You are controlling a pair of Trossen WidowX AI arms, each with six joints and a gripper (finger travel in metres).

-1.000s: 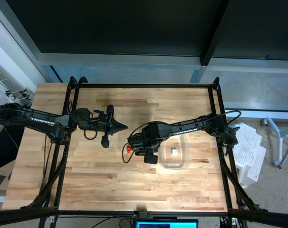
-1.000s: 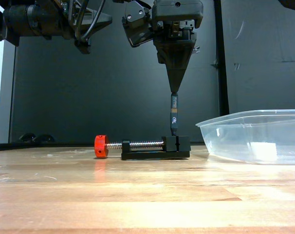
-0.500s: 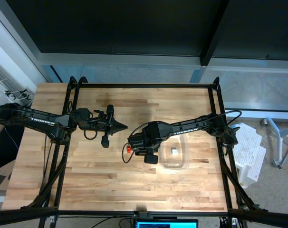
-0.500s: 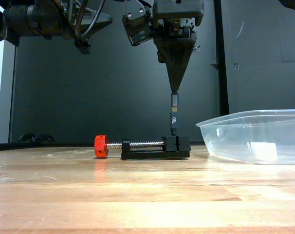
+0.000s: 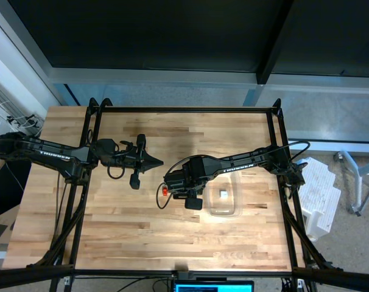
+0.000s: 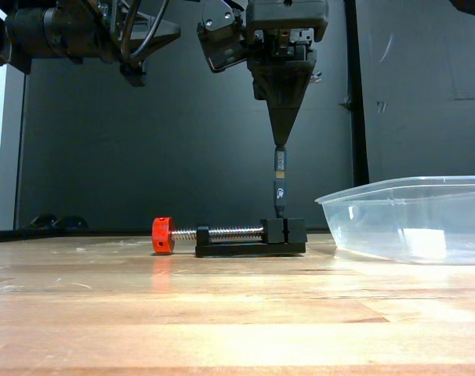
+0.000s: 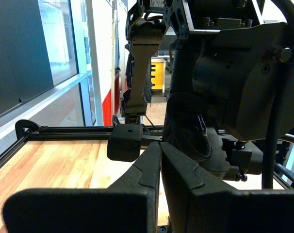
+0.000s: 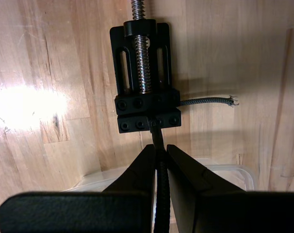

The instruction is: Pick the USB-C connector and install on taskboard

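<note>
The black rectangular taskboard [image 6: 249,237] with its orange-red knob lay on the wooden table [image 6: 222,313], just left of the clear plastic tray [image 6: 394,189], which held a small white square piece [image 5: 223,193]. The thin dark USB-C connector [image 6: 279,192] stood upright on the taskboard's tray-side end, its top gripped from above by the right gripper [image 6: 279,146]. The left gripper [image 5: 157,162] hung well to the left, above the table.

Pale wooden table [image 5: 142,243] — dark wall [image 6: 418,94] behind, tall windows [image 7: 55,43] nearby.
</note>
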